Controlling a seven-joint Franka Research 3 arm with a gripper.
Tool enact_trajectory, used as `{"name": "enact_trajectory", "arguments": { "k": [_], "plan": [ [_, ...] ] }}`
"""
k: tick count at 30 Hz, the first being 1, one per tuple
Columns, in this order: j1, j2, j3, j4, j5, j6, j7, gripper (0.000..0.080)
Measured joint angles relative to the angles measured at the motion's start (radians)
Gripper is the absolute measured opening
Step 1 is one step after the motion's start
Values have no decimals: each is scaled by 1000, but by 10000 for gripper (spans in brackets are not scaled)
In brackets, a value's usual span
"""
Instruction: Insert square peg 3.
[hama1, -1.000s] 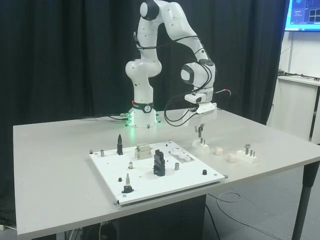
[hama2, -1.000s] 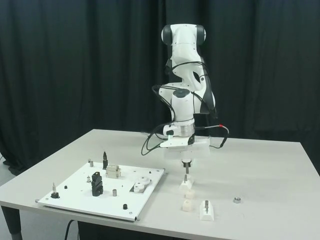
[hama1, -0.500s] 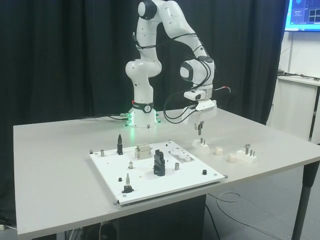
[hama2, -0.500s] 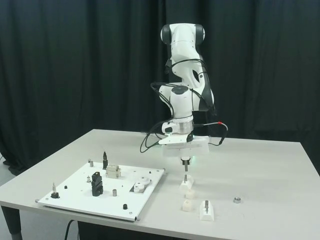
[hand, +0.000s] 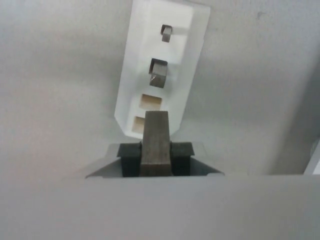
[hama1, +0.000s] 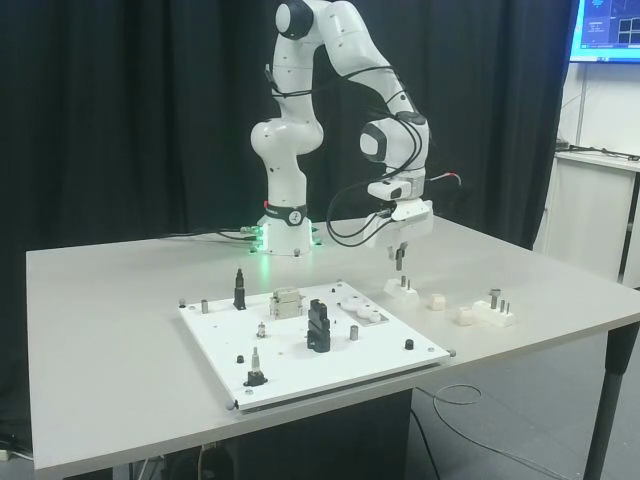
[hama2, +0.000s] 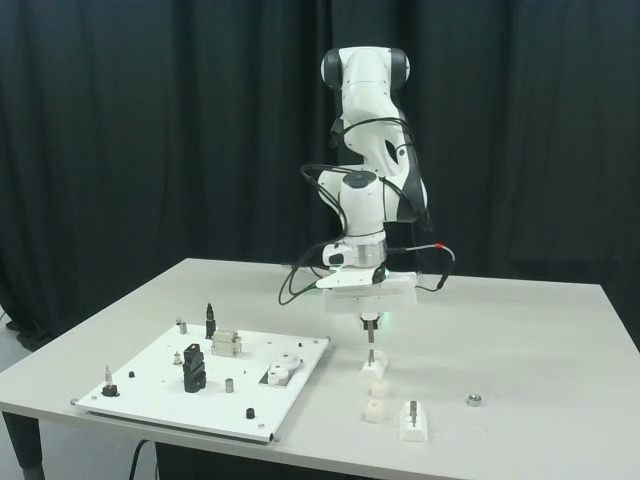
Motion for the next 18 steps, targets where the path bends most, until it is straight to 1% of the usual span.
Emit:
{"name": "enact_trajectory", "arguments": {
  "k": [18],
  "plan": [
    [0, 1, -6, 1, -11, 10, 0, 115]
  ]
}}
